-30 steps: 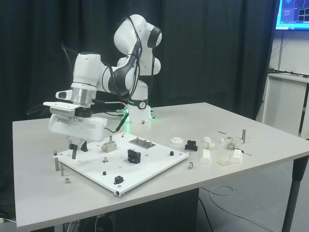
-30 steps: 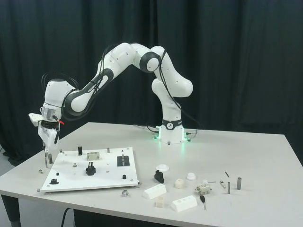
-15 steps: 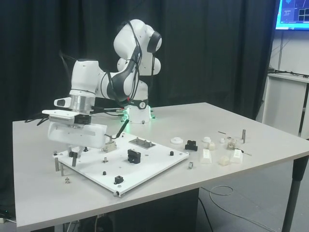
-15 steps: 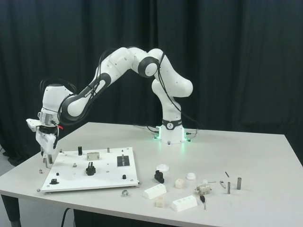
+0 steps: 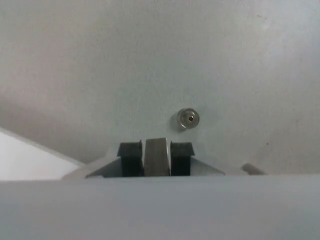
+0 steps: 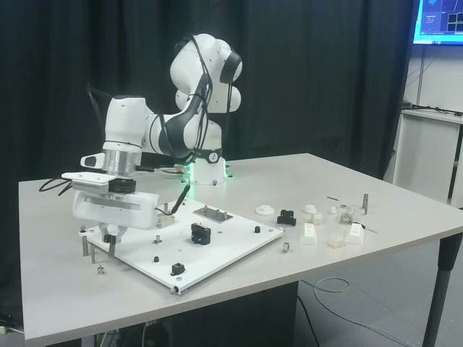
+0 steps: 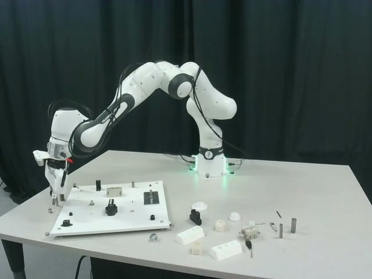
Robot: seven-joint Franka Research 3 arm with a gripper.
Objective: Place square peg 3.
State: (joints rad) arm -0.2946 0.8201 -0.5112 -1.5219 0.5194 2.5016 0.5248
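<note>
My gripper (image 5: 156, 159) is shut on a grey square peg (image 5: 156, 152), which stands upright between the two black fingers (image 5: 130, 159). In the first room view the gripper (image 6: 108, 235) hangs low over the left corner of the white board (image 6: 224, 242). The second room view puts the gripper (image 7: 56, 196) at the far left edge of the board (image 7: 131, 218). I cannot tell whether the peg's lower end touches the board. The wrist view shows mostly grey table, with a strip of the board (image 5: 20, 162) to one side.
Another grey peg (image 6: 85, 246) stands upright by the board's left corner. A small round metal piece (image 5: 189, 119) lies on the table nearby (image 6: 100, 270). Black fixtures (image 6: 199, 233) sit on the board. Several loose white and black parts (image 6: 311, 233) lie to its right.
The gripper has come down and shifted toward the board's left edge, still shut on the peg. The arm's elbow has swung along with it.
</note>
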